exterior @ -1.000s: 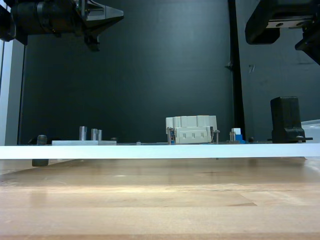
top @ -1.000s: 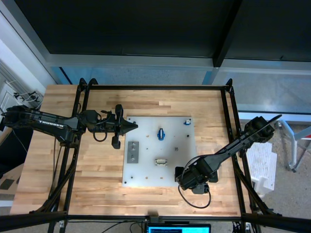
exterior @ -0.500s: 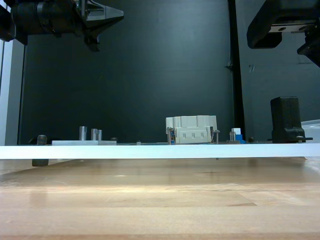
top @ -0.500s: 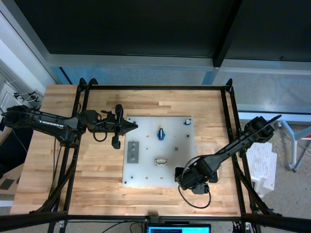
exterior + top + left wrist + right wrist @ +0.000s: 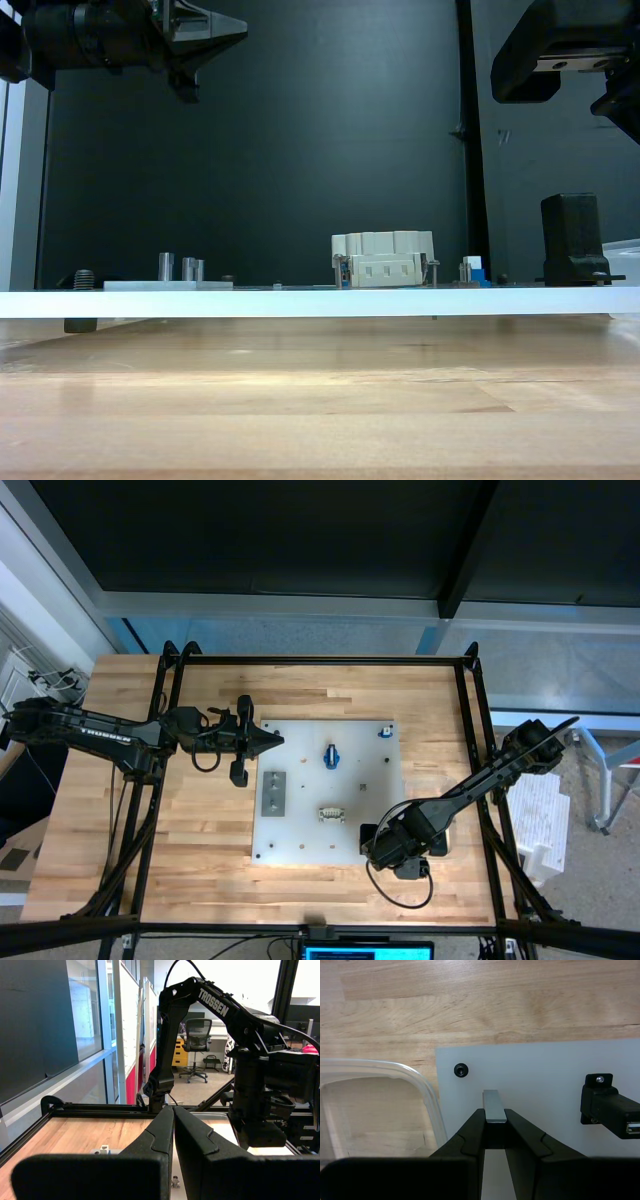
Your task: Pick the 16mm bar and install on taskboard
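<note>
- We see the right gripper [image 5: 494,1119] grasping the bar [image 5: 494,1105] above the near right corner of the board [image 5: 540,1067], beside the tray [image 5: 380,1067].
- The left gripper [image 5: 173,1110] is clenched, high over the board's far left edge.

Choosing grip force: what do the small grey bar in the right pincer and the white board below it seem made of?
The small grey bar, clamped in the right pincer over the board's corner, looks like bare metal: dull grey sheen. The white board looks matte, plastic or painted plate; unclear which. The left pincer, shut, hangs above the board's left edge.
</note>
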